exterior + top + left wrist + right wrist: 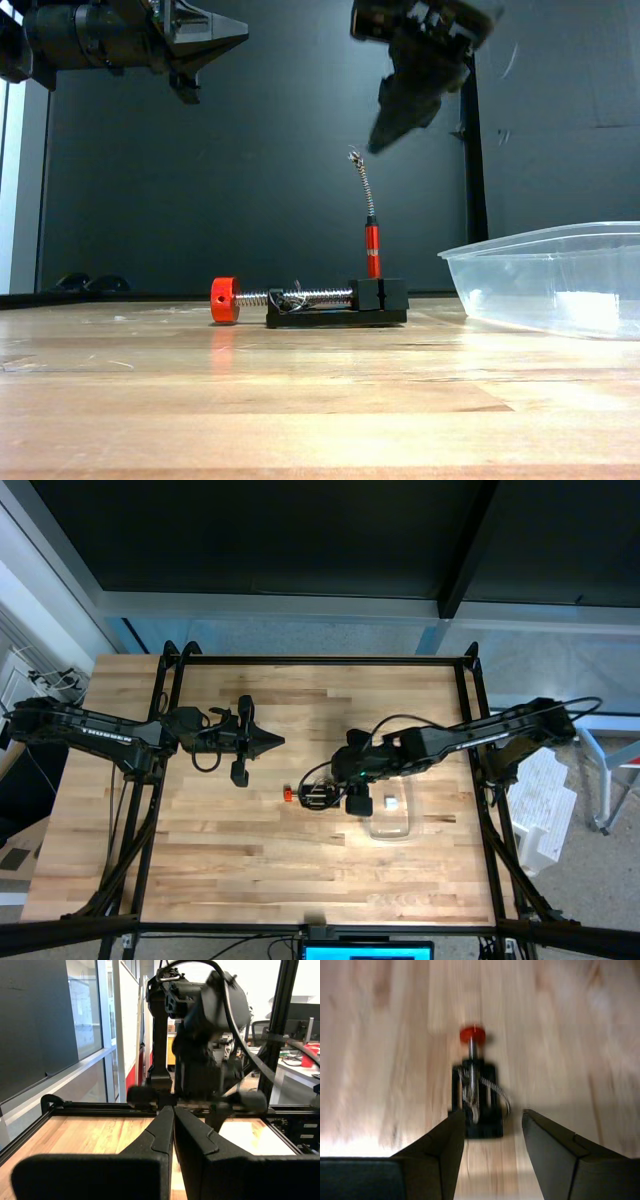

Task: Pick the RCA connector and install on taskboard

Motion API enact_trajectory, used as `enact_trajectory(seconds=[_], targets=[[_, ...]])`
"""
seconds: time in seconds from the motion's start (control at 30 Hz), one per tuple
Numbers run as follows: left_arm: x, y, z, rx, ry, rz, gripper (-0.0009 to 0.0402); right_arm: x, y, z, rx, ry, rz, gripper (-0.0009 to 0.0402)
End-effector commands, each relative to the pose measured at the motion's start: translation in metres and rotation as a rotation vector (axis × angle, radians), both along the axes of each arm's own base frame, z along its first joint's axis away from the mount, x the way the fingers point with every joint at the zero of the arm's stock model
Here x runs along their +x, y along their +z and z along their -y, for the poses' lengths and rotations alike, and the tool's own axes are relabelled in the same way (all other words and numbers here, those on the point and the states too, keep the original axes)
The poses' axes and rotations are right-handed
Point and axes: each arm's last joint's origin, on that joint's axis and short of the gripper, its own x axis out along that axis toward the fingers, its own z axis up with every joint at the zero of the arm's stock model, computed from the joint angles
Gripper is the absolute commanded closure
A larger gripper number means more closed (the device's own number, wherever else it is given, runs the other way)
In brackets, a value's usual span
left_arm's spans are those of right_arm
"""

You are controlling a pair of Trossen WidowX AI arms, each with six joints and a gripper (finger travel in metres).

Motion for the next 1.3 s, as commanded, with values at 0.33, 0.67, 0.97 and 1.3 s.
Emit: enact_trajectory(seconds=[0.33,0.67,0.97,1.3], targets=[[0.000,0.000,0.000,0.000,0.000,0.001,0.0393,-0.043,0.013,0.019,0.044,-0.015,0.299,0.0314],[0.000,0.000,0.000,0.000,0.000,0.001,0.0393,-0.068,0.023,0.034,0.041,-0.009,0.521,0.0396],[0.000,0.000,0.000,0.000,0.000,0.001,0.0393,-0.083,0.022,0.046,0.045,-0.004,0.688,0.0394],[0.000,0.000,0.000,0.000,0.000,0.001,0.0393,-0.096,0.018,0.052,0.015,-0.015,0.819,0.0394]])
